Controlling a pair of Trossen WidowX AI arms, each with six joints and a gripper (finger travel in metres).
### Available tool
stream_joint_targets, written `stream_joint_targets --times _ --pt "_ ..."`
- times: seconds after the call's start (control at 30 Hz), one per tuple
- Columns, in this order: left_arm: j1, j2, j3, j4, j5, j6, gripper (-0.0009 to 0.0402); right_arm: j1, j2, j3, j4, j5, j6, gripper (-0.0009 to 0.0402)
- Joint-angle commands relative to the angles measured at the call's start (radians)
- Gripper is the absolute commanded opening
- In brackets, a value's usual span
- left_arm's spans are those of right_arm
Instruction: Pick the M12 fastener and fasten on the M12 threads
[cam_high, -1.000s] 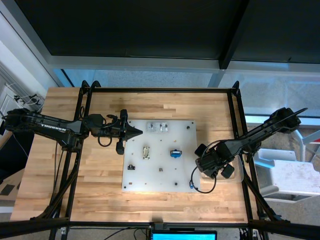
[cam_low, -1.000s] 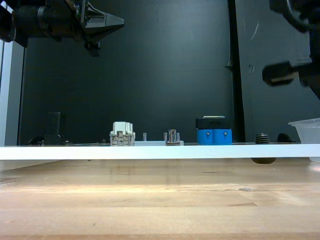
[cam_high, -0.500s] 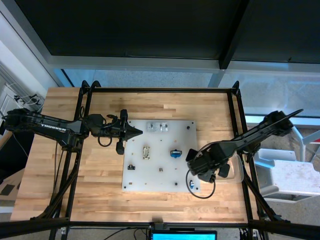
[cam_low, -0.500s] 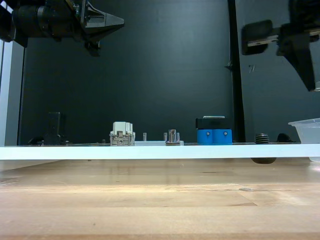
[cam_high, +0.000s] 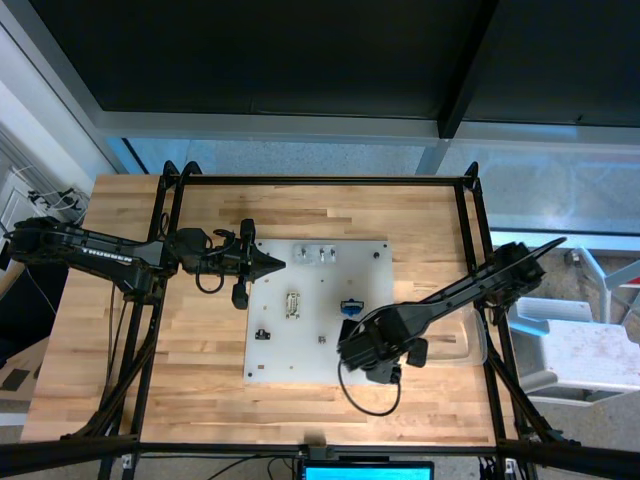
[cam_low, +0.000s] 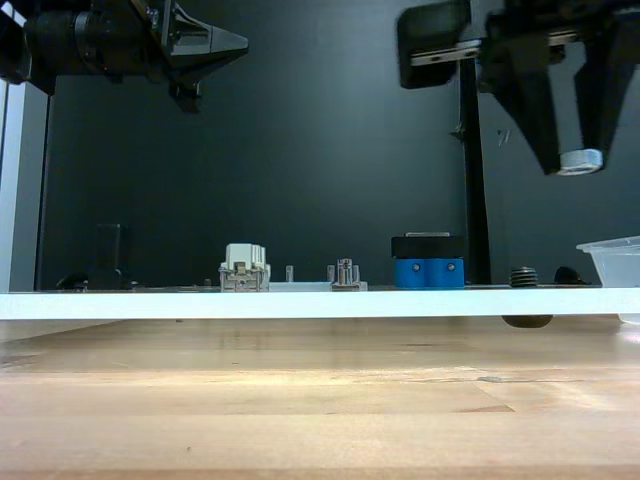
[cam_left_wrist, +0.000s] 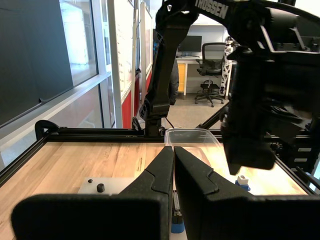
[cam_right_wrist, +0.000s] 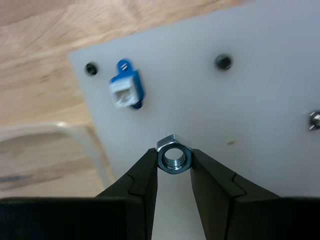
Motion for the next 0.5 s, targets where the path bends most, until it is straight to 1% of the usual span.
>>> stream_joint_targets --times 0.03,0.1,0.33,0.5 --pt "0.000 0.000 0.000 0.000 0.000 0.000 0.0000 0.000 0.049 0.052 -0.002 0.000 -0.013 0.0023" --pt "0.000 0.000 0.000 0.000 0.000 0.000 0.0000 0.000 0.073 0.074 -0.002 0.000 -0.032 0.0023" --pt "0.000 0.000 0.000 0.000 0.000 0.000 0.0000 0.001 0.148 0.128 0.008 0.000 -0.033 0.0023" --pt "0.000 0.000 0.000 0.000 0.000 0.000 0.0000 0.001 0.177 0.138 0.037 0.000 -0.033 0.0023"
